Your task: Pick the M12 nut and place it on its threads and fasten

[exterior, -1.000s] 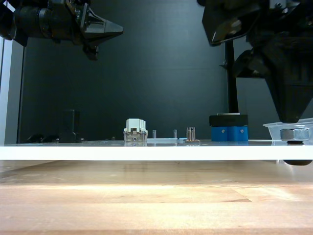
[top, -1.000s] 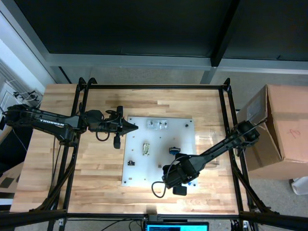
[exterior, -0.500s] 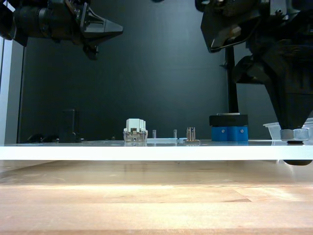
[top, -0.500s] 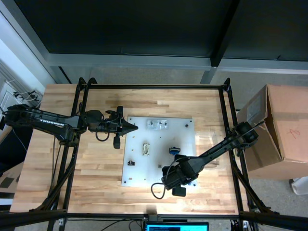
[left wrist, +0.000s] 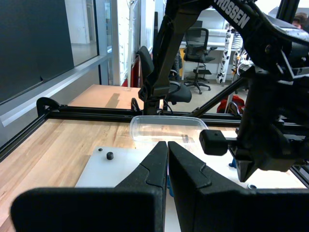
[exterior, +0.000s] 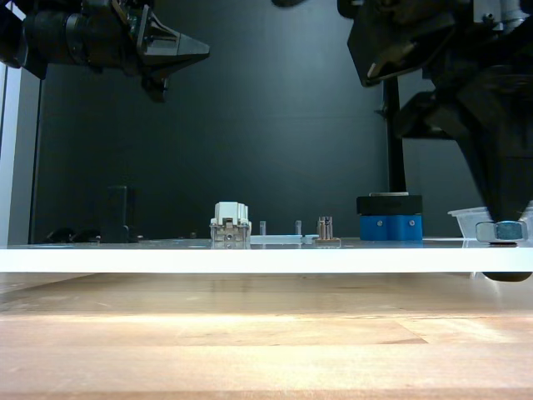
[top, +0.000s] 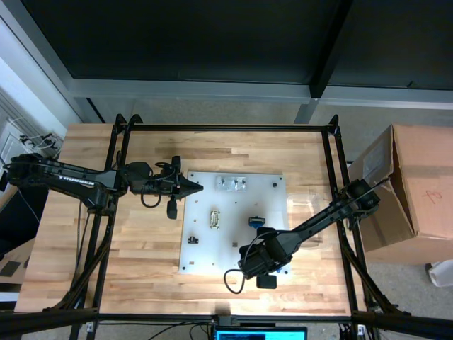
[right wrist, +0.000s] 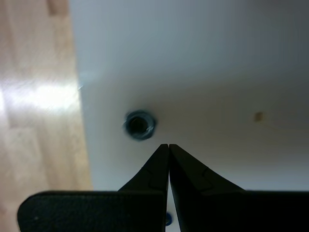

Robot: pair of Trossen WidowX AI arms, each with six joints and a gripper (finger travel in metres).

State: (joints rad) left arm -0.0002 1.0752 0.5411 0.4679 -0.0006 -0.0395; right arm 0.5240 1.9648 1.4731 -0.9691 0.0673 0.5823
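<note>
Over the near right edge of the white board (top: pixel 205 258), the right gripper (right wrist: pixel 168 146) points straight down, its fingers pressed together on nothing. Just beyond their tips and apart from them sits the silver M12 nut (right wrist: pixel 139 125), free of any grasp. The low view shows it low on its stud (exterior: pixel 500 242), only a dark sliver showing beneath, with the gripper's tip close above. The board's edge runs close beside the nut, and past it lies bare wooden table (top: pixel 141 248). The clear tray (left wrist: pixel 164 126) stands behind the nut, and a blue block (exterior: pixel 390 227) sits further in along the board, well apart. The left gripper (left wrist: pixel 167 143) hangs high over the board's far left part, clenched on nothing, with open air beneath it and the board's middle between the two grippers.
</note>
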